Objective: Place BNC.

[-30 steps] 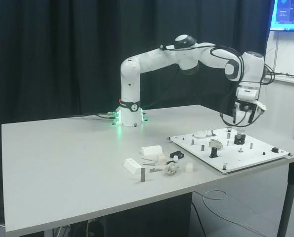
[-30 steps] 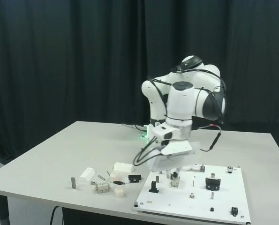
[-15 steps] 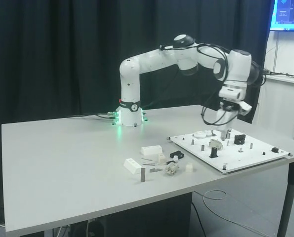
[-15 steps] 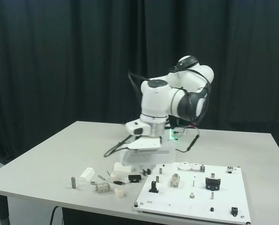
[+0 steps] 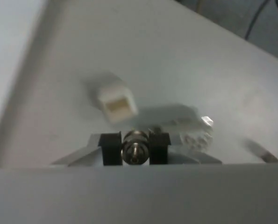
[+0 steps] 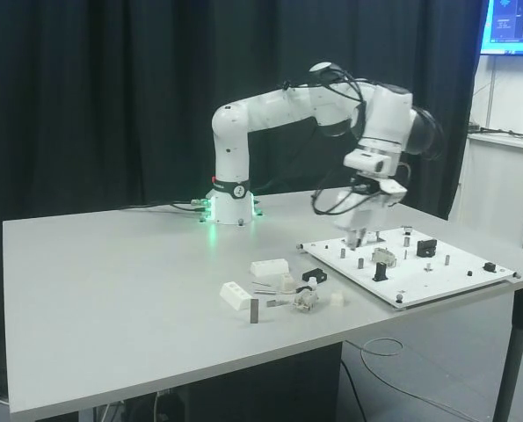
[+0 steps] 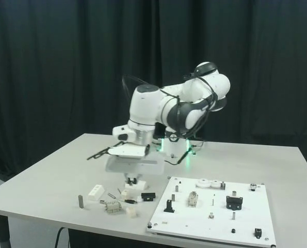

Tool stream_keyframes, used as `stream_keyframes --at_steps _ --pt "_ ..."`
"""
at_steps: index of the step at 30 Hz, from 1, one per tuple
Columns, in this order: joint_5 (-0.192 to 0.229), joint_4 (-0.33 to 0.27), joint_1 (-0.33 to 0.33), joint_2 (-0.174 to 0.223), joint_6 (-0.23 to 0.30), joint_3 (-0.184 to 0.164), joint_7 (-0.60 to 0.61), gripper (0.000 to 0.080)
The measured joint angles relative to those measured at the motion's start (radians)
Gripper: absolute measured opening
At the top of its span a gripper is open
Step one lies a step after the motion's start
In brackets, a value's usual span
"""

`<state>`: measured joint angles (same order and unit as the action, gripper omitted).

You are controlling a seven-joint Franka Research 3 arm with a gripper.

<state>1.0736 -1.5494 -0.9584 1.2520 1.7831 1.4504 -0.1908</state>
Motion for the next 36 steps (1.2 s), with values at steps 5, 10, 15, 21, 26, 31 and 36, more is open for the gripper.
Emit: stream_keyframes --at_steps 5,10,15,21,26,31,36 --pt "0.003 -0.075 0.000 0.001 0.039 0.013 -0.033 0.0119" --pt "0.021 -0.157 0.000 0.003 0.070 0.022 -0.082 0.0119" --pt "0.052 -0.237 -0.001 0.010 0.091 0.030 -0.133 0.0119" --pt "0.088 -0.324 -0.004 0.025 0.111 0.036 -0.171 0.0119" --pt "0.110 -0.391 -0.010 0.030 0.139 0.035 -0.171 0.0119" --pt "0.140 -0.458 -0.018 0.036 0.175 0.034 -0.171 0.0119" --pt "0.172 -0.518 -0.023 0.037 0.208 0.025 -0.169 0.0119"
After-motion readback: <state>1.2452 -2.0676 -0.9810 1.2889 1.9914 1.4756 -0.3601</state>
